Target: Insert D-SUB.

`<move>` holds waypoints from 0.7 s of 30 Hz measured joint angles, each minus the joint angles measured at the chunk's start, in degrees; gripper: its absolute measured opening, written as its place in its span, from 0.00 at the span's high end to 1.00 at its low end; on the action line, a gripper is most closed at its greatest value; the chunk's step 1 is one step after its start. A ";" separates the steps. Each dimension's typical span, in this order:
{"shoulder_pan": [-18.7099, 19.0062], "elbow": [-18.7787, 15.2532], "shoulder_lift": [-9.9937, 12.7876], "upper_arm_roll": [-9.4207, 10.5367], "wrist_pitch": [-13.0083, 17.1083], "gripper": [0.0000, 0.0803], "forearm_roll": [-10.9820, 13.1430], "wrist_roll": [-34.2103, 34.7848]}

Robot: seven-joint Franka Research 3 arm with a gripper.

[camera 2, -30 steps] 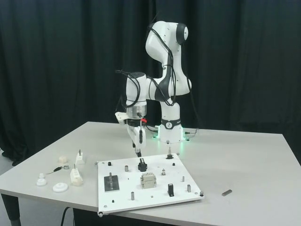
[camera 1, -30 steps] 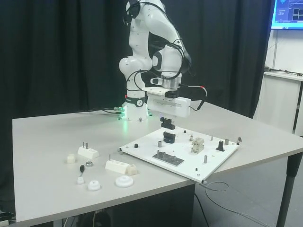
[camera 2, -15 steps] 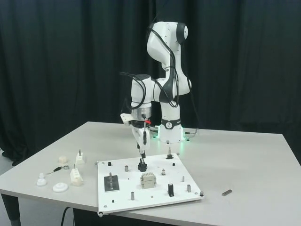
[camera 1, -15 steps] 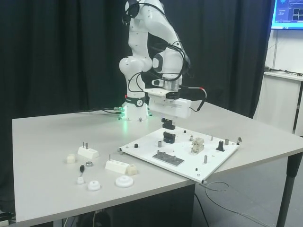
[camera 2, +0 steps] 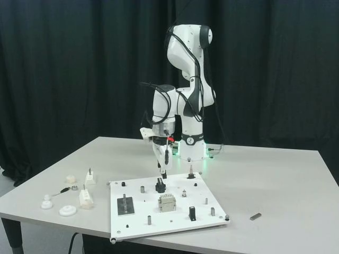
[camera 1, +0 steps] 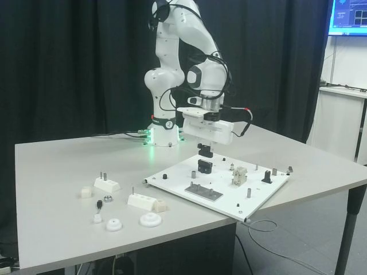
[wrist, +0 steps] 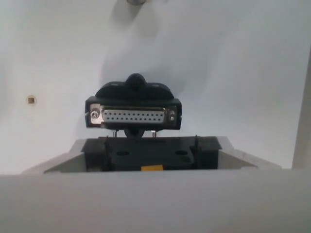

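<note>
Since a second ago, arm has swung across the white board [camera 1: 261, 192] until gripper [camera 1: 205, 150] hangs directly over the D-SUB socket [camera 1: 205, 166]. Wrist view: socket [wrist: 133, 114] dead ahead, long axis crosswise to the fingers, plug [wrist: 150, 154] clamped between the jaws. Second room view: gripper [camera 2: 163, 172] just above socket [camera 2: 159, 186], not touching.

Gap between gripper [camera 1: 204, 152] and D-SUB socket [camera 1: 205, 167] open; pegs [camera 1: 231, 167] beside — white board [camera 1: 172, 184] crowded

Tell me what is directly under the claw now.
Under the claw stands the black D-SUB socket on the white board, pin face visible. The claw's own body covers the board nearest the wrist camera.
</note>
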 joint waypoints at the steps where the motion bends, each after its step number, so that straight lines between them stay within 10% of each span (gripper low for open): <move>1: -0.01 0.00 0.00 0.00 0.00 0.53 -0.21 0.31; 21: -0.98 0.18 0.01 -0.22 1.19 0.53 -0.84 2.64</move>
